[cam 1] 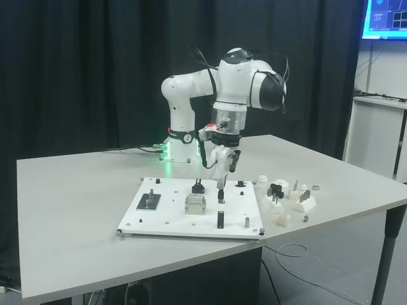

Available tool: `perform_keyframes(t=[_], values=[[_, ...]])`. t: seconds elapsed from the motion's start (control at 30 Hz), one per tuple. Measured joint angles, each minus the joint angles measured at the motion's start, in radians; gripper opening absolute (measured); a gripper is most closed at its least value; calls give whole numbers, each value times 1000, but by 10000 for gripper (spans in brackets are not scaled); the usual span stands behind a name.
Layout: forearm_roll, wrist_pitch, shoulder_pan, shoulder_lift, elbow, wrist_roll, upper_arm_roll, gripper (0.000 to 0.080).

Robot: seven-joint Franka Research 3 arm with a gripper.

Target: Insert USB.

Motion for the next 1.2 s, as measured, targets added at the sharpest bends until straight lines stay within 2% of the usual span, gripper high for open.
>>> perform_keyframes(t=[1.2], values=[[4,16,-15,8,0,-2,42,48]])
